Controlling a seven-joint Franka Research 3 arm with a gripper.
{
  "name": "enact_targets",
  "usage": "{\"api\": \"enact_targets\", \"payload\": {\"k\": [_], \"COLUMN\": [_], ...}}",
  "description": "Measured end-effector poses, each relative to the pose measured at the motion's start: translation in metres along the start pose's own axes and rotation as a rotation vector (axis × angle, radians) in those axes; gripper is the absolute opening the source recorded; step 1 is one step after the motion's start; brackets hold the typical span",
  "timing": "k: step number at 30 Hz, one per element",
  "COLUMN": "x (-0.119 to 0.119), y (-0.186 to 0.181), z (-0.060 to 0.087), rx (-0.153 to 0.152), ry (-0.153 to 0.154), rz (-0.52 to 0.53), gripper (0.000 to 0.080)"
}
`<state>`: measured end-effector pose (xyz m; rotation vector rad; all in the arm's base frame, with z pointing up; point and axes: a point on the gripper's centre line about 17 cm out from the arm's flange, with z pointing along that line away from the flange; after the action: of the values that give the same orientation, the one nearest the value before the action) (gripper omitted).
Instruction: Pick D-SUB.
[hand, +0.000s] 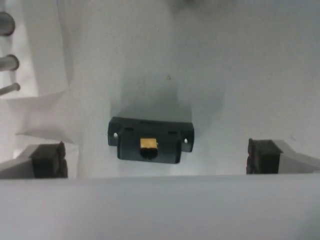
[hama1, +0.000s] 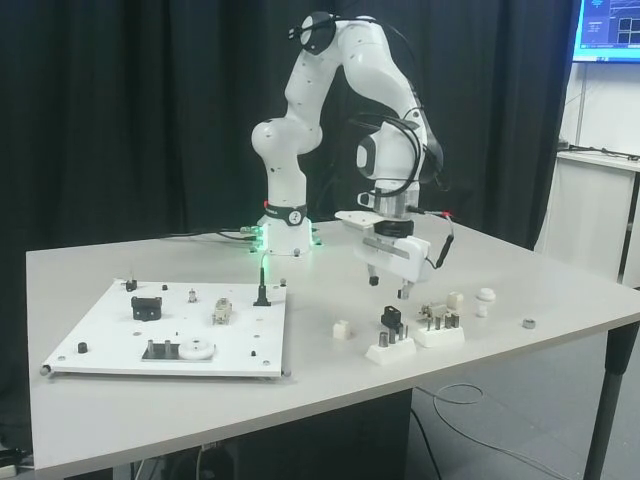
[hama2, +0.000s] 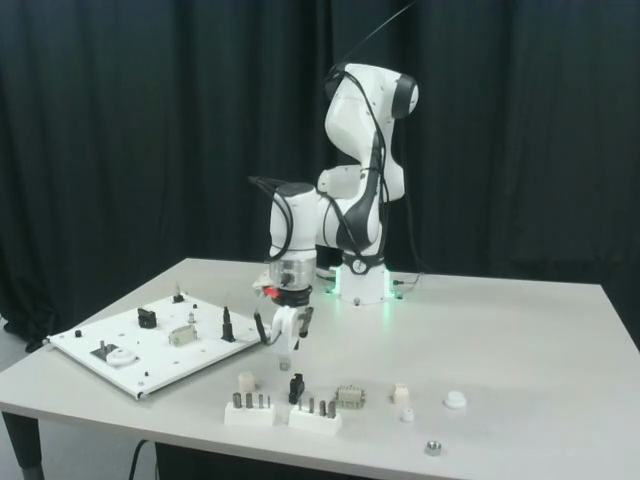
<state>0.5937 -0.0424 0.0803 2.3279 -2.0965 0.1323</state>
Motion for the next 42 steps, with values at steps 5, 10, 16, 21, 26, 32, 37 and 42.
{"api": "enact_targets", "payload": {"k": [5,10,16,21,26,32,37,42], "x": [-0.003,-0.007,-0.015,-0.021,-0.024,-0.024,-0.023,-0.021], "y": [-0.001,0.0,0.001,0.003,0.004,0.006,0.006,0.007], "z": [0.007,0.014,0.021,0.026,0.032,0.038,0.042,0.046], "rx": [0.001,-0.004,-0.014,-0.023,-0.031,-0.039,-0.043,-0.042], "ry": [-0.006,-0.012,-0.018,-0.022,-0.022,-0.023,-0.025,-0.026], "rz": [-0.008,-0.014,-0.024,-0.031,-0.036,-0.035,-0.032,-0.029], "gripper": [0.08,0.08,0.08,0.08,0.08,0.08,0.08,0.08]}}
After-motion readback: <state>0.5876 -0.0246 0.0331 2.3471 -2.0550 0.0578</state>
